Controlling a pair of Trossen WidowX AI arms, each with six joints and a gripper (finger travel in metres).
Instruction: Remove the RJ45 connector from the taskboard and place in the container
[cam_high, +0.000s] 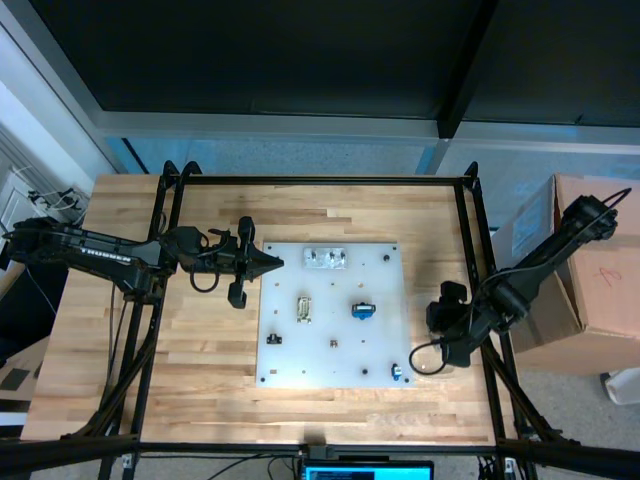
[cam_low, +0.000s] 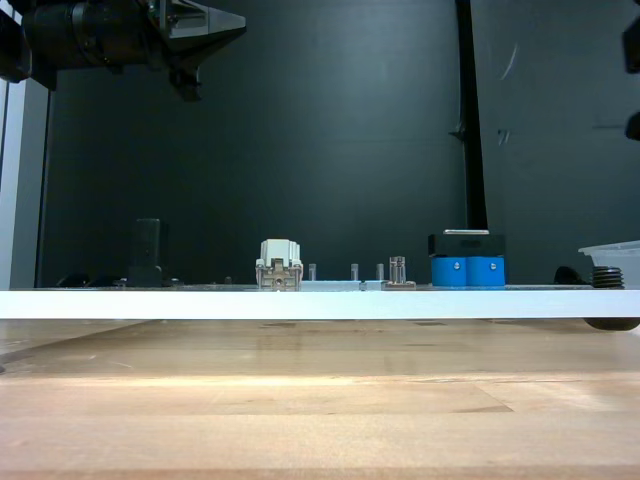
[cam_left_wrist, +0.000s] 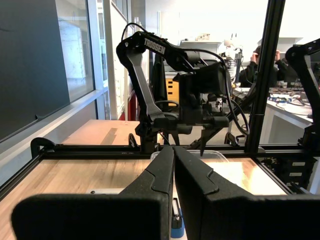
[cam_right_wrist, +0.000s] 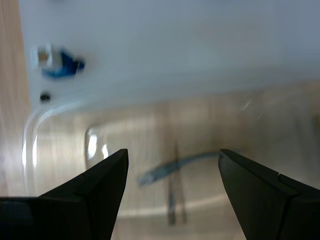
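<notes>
The pale blue RJ45 connector (cam_right_wrist: 148, 177) on its short cable (cam_right_wrist: 200, 158) lies free inside the clear plastic container (cam_right_wrist: 28, 147), under the right gripper (cam_right_wrist: 172, 152), whose jaws stand apart. The left gripper (cam_left_wrist: 173, 149), pressed together, hovers at the white taskboard's (cam_high: 310, 360) left edge. The connector is likely light and stiff-bodied with a limp tail, so pinch the plug body.

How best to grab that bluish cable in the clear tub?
Likely from above, across its thin middle: the RJ45 connector lies free and flat in the container. The right tool hangs open over it; the left tool, shut, over the taskboard's left edge.
</notes>
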